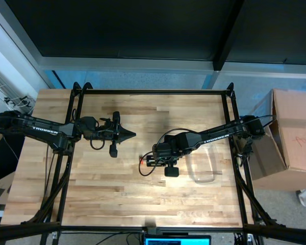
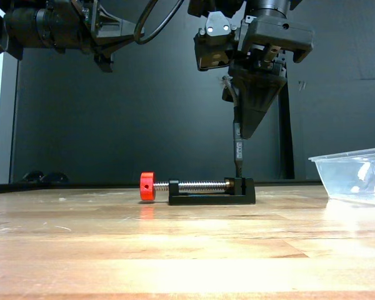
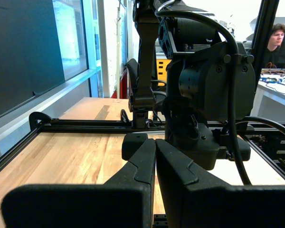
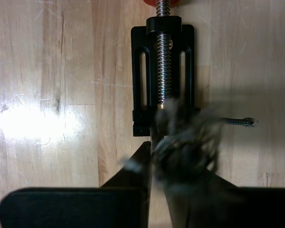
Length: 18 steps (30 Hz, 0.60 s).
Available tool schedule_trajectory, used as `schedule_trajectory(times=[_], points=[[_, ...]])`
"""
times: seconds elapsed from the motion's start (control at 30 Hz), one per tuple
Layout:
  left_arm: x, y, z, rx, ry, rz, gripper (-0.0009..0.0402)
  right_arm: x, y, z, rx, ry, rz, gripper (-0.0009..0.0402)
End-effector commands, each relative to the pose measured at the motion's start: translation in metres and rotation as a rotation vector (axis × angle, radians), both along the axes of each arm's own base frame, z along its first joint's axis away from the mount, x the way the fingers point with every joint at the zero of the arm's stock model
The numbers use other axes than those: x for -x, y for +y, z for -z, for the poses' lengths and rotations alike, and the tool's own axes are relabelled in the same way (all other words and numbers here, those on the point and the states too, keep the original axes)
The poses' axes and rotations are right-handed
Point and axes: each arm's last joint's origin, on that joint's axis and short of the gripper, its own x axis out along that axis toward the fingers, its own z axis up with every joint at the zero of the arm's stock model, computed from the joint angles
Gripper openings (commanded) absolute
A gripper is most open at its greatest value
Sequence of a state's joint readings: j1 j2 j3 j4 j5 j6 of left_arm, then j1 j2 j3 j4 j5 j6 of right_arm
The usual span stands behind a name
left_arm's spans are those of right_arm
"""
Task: Remove the USB-C connector from the USB-C receptacle and place in the container
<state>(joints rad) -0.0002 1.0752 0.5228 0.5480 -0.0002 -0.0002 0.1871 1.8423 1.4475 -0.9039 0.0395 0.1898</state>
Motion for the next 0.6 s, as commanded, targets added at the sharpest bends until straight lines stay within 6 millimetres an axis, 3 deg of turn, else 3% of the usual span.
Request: schedule_trajectory(times=[0.03, 0.6], points=[[0.0000, 0.0001, 0.0000, 0.000, 0.000, 0.000, 0.0000, 0.0002, 0.0004, -0.0001, -0.002, 0.001, -0.007, 0.0002], [0.0000, 0.0000, 0.0000, 0.000, 0.000, 0.000, 0.0000, 0.0023, -0.0002, 0.0004, 0.011, 0.023, -0.015, 0.0000]])
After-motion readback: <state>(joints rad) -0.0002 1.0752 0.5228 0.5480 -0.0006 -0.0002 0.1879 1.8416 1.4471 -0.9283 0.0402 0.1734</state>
